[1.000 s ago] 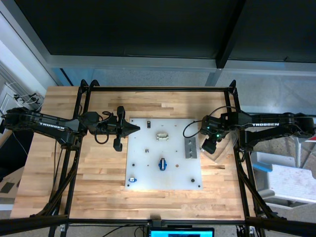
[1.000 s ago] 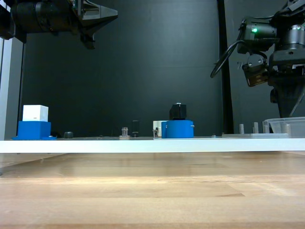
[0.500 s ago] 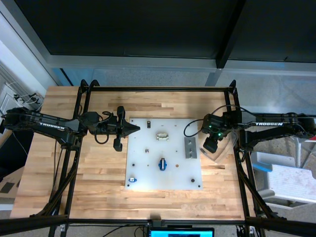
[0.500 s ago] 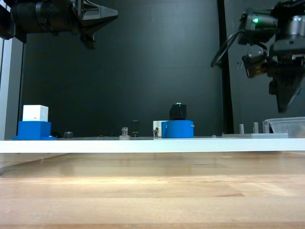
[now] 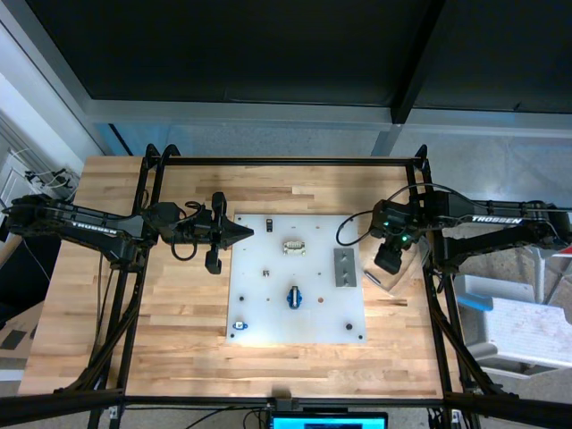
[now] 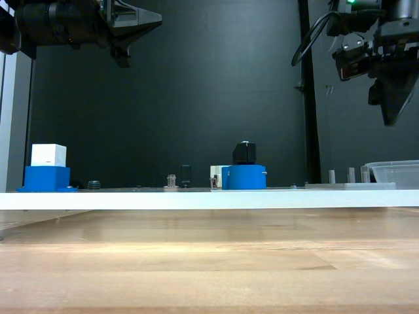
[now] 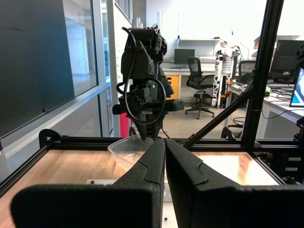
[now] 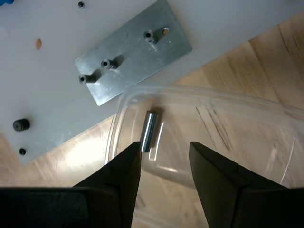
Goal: Pick the 16mm cylinder and place it in the container
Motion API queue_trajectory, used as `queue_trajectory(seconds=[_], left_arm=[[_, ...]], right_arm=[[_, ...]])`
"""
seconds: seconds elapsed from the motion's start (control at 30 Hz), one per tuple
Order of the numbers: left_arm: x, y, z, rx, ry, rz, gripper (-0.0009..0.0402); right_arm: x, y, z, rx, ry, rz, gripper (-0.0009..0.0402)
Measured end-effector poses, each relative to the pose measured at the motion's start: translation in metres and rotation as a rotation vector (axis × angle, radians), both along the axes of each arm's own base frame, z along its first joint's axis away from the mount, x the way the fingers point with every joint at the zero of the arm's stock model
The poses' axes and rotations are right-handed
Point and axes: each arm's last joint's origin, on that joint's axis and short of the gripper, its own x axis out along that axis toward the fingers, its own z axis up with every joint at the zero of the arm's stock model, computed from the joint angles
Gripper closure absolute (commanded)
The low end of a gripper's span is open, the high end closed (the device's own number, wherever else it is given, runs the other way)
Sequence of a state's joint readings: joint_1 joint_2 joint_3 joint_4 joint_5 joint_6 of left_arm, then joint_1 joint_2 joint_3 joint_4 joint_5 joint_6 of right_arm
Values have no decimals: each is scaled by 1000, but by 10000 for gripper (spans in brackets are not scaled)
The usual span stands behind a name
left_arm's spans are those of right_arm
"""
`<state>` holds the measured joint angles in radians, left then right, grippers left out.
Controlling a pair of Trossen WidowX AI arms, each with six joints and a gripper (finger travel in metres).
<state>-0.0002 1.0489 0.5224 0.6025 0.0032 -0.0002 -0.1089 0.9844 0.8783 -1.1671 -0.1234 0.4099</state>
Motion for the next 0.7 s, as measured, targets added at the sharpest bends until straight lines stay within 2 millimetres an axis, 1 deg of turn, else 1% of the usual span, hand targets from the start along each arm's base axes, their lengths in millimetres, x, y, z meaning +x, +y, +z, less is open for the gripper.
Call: queue_trajectory(seconds=[0.17, 0.7], left_arm=[[0, 0, 0, 0, 0, 0, 393], [0, 0, 0, 0, 0, 0, 393]], right_arm=[[-2, 3, 4, 2, 19, 19, 256], [-2, 5, 4, 2, 23, 28, 256]])
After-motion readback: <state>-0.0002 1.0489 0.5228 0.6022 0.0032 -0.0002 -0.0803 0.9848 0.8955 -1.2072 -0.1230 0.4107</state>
